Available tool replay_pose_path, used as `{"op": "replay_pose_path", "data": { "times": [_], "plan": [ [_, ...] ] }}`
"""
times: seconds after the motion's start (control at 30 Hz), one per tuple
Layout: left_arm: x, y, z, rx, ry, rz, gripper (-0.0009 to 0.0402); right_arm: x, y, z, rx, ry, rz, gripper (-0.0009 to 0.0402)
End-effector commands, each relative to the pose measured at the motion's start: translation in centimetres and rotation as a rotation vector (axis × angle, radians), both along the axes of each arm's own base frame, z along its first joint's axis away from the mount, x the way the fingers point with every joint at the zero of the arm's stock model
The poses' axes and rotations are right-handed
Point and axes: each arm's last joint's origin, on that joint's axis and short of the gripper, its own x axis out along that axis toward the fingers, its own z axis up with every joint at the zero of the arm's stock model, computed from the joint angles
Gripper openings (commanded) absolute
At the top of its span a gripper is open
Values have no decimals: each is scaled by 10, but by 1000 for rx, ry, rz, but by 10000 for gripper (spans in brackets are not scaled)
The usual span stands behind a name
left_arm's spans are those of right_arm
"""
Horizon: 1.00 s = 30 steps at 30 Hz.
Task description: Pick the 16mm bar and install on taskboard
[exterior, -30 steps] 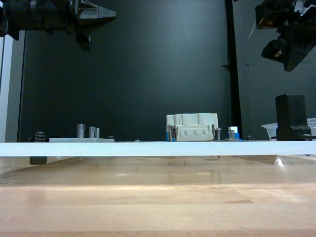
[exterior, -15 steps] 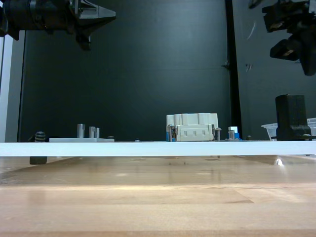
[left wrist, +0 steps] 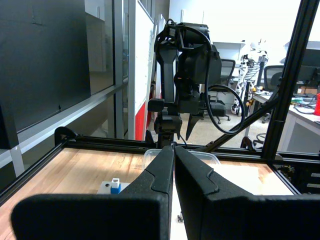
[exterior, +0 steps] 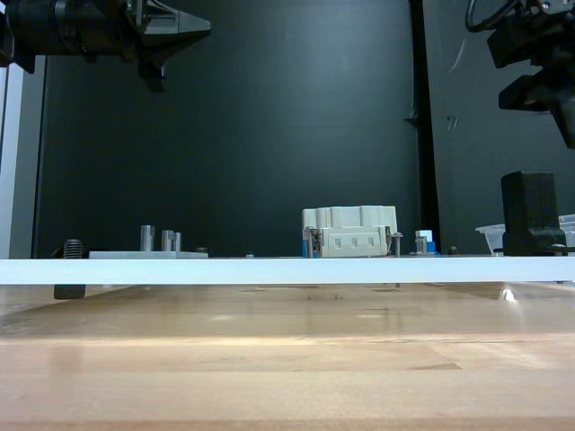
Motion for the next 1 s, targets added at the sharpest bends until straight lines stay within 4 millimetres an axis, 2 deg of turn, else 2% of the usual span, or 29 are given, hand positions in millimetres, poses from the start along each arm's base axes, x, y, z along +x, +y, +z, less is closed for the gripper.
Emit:
{"op": "replay_pose_path", "data": {
  "times": [0.03, 0.17, 0.77, 1.0],
  "plan": [
    [0, 0, 0, 0, -1, 0, 1, 0, 0, -1, -8, 3, 1, 81],
    [0, 0, 0, 0, 0, 0, 1, 1, 1, -4, -11, 15, 2, 100],
    [0, 0, 0, 0, -1, 0, 1, 8, 10, -27, -29, 43, 34, 236],
    [0, 0, 0, 0, 0, 0, 1, 9, 11, -37, -39, 30, 37, 265]
  ]
}}
